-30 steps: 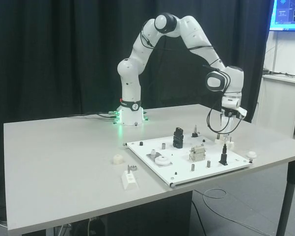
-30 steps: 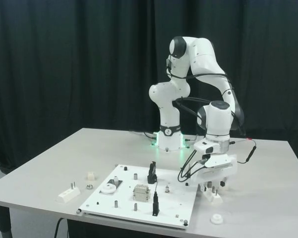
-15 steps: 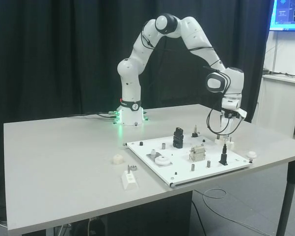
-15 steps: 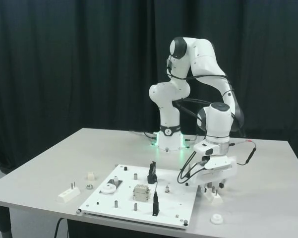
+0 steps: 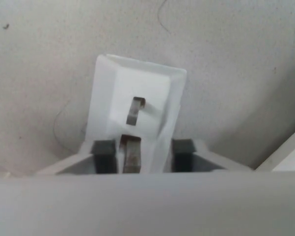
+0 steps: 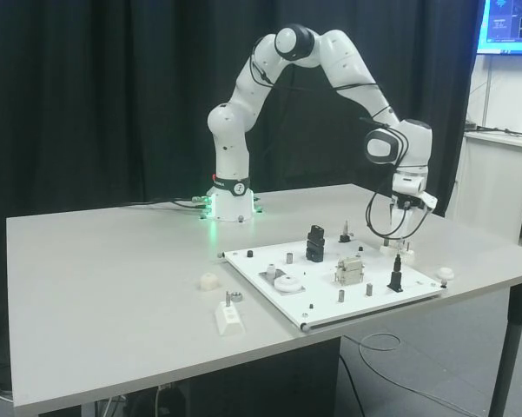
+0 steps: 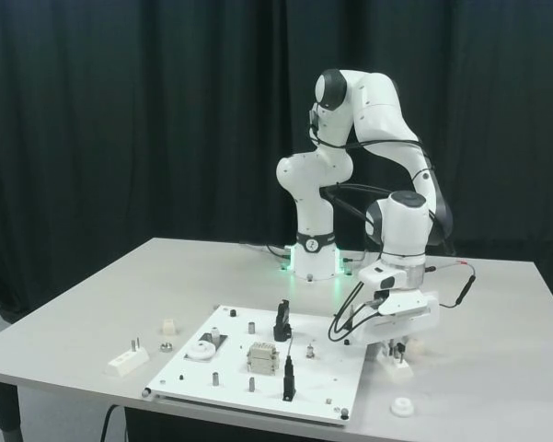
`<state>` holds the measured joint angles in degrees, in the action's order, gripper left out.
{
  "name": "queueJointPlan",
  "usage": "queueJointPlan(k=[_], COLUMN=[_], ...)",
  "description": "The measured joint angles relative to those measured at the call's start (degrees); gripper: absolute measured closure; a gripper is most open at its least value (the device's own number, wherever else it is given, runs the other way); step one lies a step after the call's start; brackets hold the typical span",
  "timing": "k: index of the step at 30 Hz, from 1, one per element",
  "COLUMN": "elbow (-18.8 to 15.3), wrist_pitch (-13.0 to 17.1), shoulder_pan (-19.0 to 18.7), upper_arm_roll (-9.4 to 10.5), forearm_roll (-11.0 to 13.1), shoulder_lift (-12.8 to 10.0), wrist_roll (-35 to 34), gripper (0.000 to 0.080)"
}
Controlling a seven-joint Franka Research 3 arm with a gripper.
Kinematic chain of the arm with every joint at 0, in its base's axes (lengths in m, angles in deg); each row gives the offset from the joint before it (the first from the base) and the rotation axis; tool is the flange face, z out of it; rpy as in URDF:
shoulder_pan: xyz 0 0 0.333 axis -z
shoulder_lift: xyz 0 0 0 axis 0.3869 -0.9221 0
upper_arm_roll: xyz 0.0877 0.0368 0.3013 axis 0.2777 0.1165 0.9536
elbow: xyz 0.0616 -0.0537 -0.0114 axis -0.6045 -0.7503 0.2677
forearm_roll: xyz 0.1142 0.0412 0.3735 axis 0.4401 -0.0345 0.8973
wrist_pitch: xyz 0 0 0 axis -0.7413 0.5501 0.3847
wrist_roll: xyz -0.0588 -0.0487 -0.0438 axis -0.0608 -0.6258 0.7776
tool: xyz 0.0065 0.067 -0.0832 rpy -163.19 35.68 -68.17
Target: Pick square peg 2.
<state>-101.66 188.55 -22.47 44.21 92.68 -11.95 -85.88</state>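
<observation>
Gripper [image 5: 132, 156] hangs above the white holder [image 5: 137, 105], open fingers [image 5: 104, 156] beside one square peg [image 5: 130, 156]; next, I judge, it must close and lift straight.

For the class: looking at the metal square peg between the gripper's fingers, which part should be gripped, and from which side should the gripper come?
Grip the peg on its two flat side faces near the top, coming straight down from above. It stands upright beside a second peg in the white holder, so only its upper part is free. The black fingers already flank it.
</observation>
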Motion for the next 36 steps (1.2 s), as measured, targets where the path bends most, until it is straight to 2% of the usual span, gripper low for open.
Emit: queueJointPlan(k=[3,4,9,10,18,36], elbow=[0.06,0.08,0.16,0.17,0.71,5.32], wrist_pitch=[-0.01,-0.01,-0.11,-0.14,-1.43,-10.03], shoulder_pan=[0.0,0.0,0.0,0.0,0.0,-0.03], upper_arm_roll=[0.0,0.0,0.0,0.0,0.0,-0.04], forearm_roll=[0.0,0.0,0.0,0.0,0.03,0.03], shoulder_lift=[0.0,0.0,0.0,0.0,0.07,1.5], wrist_roll=[-0.02,-0.03,-0.14,-0.16,-1.51,-4.73], gripper=[0.0502,0.0688,0.0688,0.074,0.074,0.0742])
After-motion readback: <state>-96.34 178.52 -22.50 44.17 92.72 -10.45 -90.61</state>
